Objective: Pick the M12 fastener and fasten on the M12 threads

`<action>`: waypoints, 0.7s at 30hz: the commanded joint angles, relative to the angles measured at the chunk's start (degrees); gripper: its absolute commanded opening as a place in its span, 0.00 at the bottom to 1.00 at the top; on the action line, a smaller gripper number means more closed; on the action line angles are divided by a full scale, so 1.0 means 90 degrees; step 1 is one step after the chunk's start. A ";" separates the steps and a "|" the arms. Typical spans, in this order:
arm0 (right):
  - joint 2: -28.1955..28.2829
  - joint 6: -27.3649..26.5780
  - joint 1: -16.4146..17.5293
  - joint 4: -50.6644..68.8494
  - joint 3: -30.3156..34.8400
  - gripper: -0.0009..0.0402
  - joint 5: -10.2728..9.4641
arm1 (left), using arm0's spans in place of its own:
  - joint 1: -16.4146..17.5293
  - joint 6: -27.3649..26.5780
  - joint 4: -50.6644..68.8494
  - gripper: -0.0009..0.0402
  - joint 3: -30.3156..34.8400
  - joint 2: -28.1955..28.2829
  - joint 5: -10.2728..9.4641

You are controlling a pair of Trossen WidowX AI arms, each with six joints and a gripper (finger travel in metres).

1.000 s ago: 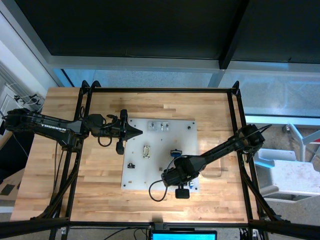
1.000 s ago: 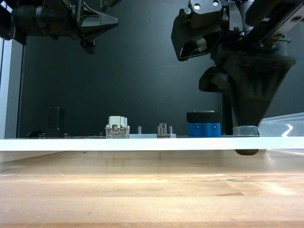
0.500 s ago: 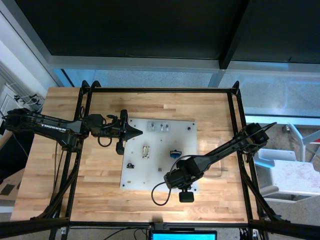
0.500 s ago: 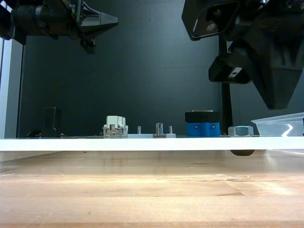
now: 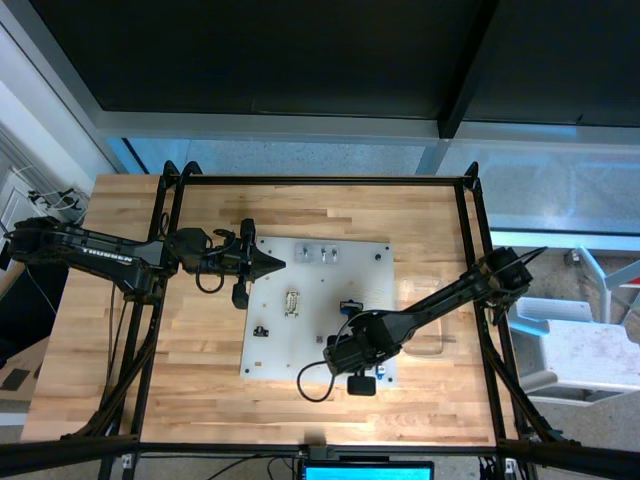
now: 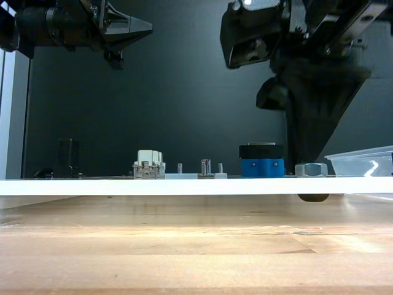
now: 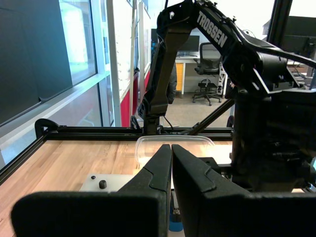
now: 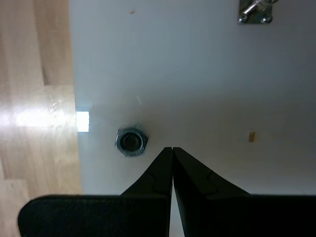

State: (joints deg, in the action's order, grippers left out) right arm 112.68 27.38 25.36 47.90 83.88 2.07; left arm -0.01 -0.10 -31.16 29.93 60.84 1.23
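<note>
The small silver M12 nut sits low on the white board close to its edge. A dark core fills its hole and no ribs show, so it looks seated on its stud. In the low view the nut rests flat at board level. My right gripper is shut with nothing in it, its tips just beside the nut and apart from it. The low view shows this gripper hanging right over the nut; from above, the right gripper hides it. My left gripper hovers shut at the board's far left edge.
A clear tray lies on the wood right of the board. A blue-and-black block, a white connector and small silver posts stand mid-board. A black post marks the far right corner.
One second ago the right gripper stood down over the nut. It then lifted away to the right, leaving the nut in place, and has now swung back down beside it. Left arm unmoved.
</note>
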 commanded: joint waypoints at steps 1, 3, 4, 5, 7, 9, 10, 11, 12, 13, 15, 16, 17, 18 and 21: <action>0.0034 0.0029 0.0012 -0.0092 -0.0007 0.02 -0.0010 | 0.0000 0.0000 -0.0002 0.02 0.0002 0.0002 0.0002; 0.0032 0.0032 0.0017 -0.0102 -0.0007 0.02 -0.0017 | 0.0002 0.0000 -0.0002 0.02 0.0002 0.0002 0.0002; 0.0032 0.0032 0.0019 -0.0102 -0.0007 0.02 -0.0044 | 0.0000 0.0000 -0.0002 0.02 0.0002 0.0002 0.0002; 0.0032 0.0029 0.0019 -0.0102 -0.0007 0.02 -0.0090 | 0.0000 0.0000 -0.0002 0.02 0.0002 0.0002 0.0002; 0.0032 0.0029 0.0022 -0.0104 -0.0010 0.02 -0.0209 | 0.0002 0.0000 0.0000 0.02 0.0002 0.0002 0.0002; 0.0032 0.0029 0.0027 -0.0126 -0.0010 0.02 -0.0250 | 0.0000 0.0000 -0.0002 0.02 0.0002 0.0002 0.0002; 0.0032 0.0029 0.0029 -0.0131 -0.0010 0.02 -0.0248 | 0.0002 0.0000 -0.0002 0.02 0.0002 0.0002 0.0002; 0.0032 0.0029 0.0032 -0.0131 -0.0010 0.02 -0.0248 | 0.0000 0.0000 -0.0002 0.02 0.0002 0.0002 0.0002; 0.0032 0.0029 0.0032 -0.0126 -0.0010 0.02 -0.0245 | 0.0000 0.0000 -0.0002 0.02 0.0002 0.0002 0.0002; 0.0032 0.0029 0.0032 -0.0124 -0.0012 0.02 -0.0238 | 0.0002 0.0000 -0.0002 0.02 0.0002 0.0002 0.0002; 0.0032 0.0034 0.0032 -0.0124 -0.0029 0.02 -0.0211 | 0.0000 0.0000 0.0000 0.02 0.0002 0.0002 0.0002; 0.0032 0.0068 0.0032 -0.0129 -0.0046 0.02 -0.0168 | 0.0000 0.0000 -0.0002 0.02 0.0002 0.0002 0.0002; 0.0032 0.0083 0.0032 -0.0131 -0.0058 0.02 -0.0175 | 0.0000 0.0000 -0.0002 0.02 0.0002 0.0002 0.0002; 0.0032 0.0080 0.0032 -0.0141 -0.0068 0.02 -0.0180 | 0.0000 0.0000 0.0000 0.02 0.0002 0.0002 0.0002; 0.0032 0.0080 0.0034 -0.0226 -0.0100 0.02 -0.0182 | 0.0000 0.0000 0.0000 0.02 0.0002 0.0002 0.0002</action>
State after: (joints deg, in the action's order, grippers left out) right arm 112.99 28.03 25.65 46.33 83.11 0.40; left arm -0.01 -0.12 -31.16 29.95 60.84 1.26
